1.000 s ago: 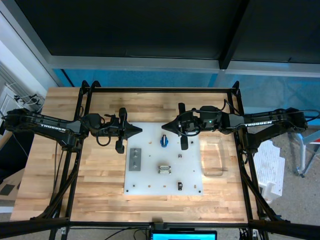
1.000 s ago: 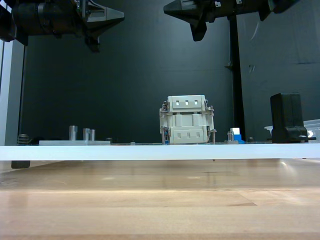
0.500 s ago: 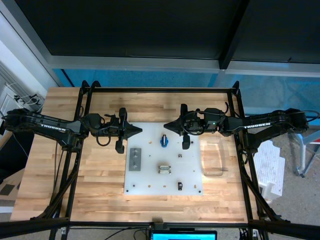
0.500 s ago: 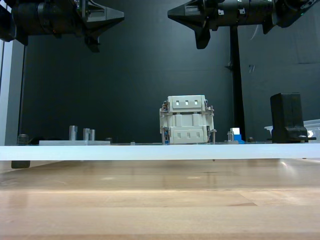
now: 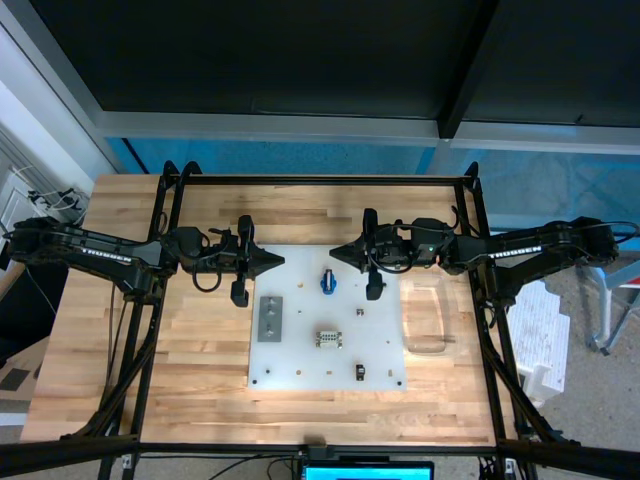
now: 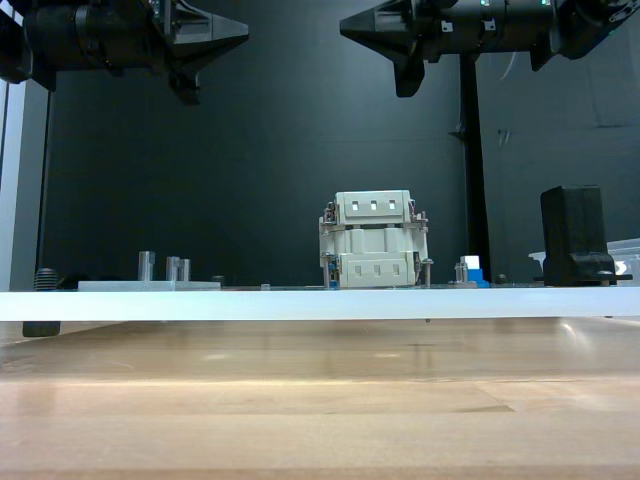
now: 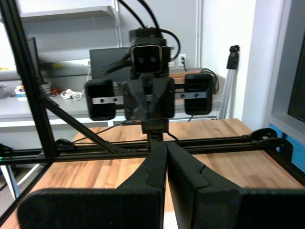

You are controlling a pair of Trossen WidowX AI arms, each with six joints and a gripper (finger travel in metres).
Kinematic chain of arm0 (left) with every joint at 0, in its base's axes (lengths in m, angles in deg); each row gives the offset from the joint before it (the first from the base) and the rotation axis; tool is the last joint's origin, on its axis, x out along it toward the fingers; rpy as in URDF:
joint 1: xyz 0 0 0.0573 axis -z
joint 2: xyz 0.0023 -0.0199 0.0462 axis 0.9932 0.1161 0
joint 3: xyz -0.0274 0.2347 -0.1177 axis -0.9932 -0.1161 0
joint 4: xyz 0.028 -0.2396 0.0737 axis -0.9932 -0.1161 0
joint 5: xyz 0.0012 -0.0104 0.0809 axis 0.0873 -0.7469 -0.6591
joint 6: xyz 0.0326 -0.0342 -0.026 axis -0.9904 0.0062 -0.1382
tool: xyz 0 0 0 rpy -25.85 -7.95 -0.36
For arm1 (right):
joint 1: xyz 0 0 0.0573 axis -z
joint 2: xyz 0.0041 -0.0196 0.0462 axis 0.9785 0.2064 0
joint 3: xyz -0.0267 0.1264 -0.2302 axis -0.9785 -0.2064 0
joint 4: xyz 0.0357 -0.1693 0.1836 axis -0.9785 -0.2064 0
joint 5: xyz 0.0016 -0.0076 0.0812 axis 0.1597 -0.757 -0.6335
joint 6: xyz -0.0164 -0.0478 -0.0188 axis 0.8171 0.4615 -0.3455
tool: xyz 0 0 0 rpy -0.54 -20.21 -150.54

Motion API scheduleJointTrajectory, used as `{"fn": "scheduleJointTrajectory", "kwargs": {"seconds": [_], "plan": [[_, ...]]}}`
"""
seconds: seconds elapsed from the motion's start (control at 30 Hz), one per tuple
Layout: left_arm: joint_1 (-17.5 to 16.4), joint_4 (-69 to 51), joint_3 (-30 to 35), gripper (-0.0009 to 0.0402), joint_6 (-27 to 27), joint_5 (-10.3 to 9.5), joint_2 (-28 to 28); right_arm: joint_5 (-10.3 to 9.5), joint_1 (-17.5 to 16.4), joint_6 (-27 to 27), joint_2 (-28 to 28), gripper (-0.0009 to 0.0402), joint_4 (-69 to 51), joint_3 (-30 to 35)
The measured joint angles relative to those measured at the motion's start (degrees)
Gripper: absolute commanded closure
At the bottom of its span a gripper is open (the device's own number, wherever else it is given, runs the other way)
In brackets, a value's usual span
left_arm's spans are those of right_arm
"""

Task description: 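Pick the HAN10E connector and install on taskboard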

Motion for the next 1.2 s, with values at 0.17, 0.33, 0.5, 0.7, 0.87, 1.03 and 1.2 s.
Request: {"fn": "scheduleJointTrajectory", "kwargs": {"seconds": [0.17, 0.33, 0.5, 0.7, 0.87, 1.03, 1.2], "plan": [[0.0, 0.0, 0.0, 0.0392, 0.0, 0.0, 0.0, -0.02, -0.2, 0.2, 0.0, 0.0393, 0.4, -0.4], [0.0, 0.0, 0.0, 0.0392, 0.0, -0.02, 0.0, 0.37, -0.3, -1.2, 0.0, 0.0393, 3.4, -2.6], [0.0, 0.0, 0.0, 0.0392, 0.0, -0.02, 0.0, 1.07, -0.3, -1.3, -0.1, 0.0393, 3.6, -2.9], [0.0, 0.0, 0.0, 0.0392, 0.0, 0.0, 0.0, 1.05, -0.3, -0.2, -0.1, 0.0393, 2.2, -2.2], [0.0, 0.0, 0.0, 0.0392, 0.0, -0.02, 0.0, 1.05, -0.3, 0.7, -0.2, 0.0393, 1.6, -1.4], [0.0, 0.0, 0.0, 0.0392, 0.0, 0.0, 0.0, 1.05, -0.3, 0.8, -0.2, 0.0393, 1.5, -1.4], [0.0, 0.0, 0.0, 0.0392, 0.0, 0.0, 0.0, 1.18, -0.3, 0.2, -0.2, 0.0393, 1.6, -1.9]]}}
